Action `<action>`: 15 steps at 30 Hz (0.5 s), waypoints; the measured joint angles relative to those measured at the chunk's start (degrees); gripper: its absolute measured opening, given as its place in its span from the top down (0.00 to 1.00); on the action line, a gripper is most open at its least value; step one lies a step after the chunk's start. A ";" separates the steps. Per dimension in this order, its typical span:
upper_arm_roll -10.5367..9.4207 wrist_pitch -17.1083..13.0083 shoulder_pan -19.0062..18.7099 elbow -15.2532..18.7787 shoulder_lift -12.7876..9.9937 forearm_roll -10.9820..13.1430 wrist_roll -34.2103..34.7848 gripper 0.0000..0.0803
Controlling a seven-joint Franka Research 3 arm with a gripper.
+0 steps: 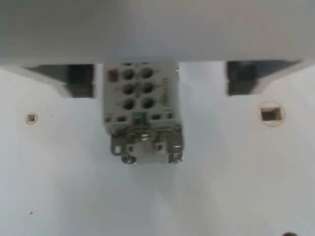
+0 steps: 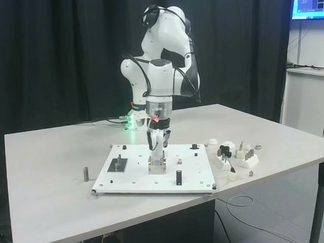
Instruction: Insert waterproof.
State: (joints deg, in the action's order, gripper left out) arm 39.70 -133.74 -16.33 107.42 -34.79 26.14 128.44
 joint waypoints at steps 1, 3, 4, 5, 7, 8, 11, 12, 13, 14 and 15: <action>0.00 0.28 0.09 -0.28 0.00 -0.18 0.00 0.61; 0.04 0.88 0.29 -0.94 0.00 -0.79 0.00 0.45; 0.07 1.26 0.39 -1.29 0.00 -1.12 0.02 0.13; 0.10 1.65 0.49 -1.66 0.00 -1.48 0.07 0.13; 0.17 2.55 0.72 -2.45 0.00 -2.32 0.22 0.13; 0.19 3.12 0.85 -2.87 0.00 -2.70 0.33 0.13; 0.28 4.74 1.21 -4.10 0.00 -3.71 0.62 0.13; 0.29 5.32 1.33 -4.50 0.00 -4.06 0.71 0.03; 0.29 5.83 1.44 -4.88 0.01 -4.36 0.72 0.03; 0.29 6.24 1.54 -5.24 0.01 -4.58 0.72 0.01; 0.29 6.61 1.61 -5.56 0.01 -4.83 0.72 0.01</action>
State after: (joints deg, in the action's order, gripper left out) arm 40.00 -127.13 -14.72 101.86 -34.78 21.31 129.16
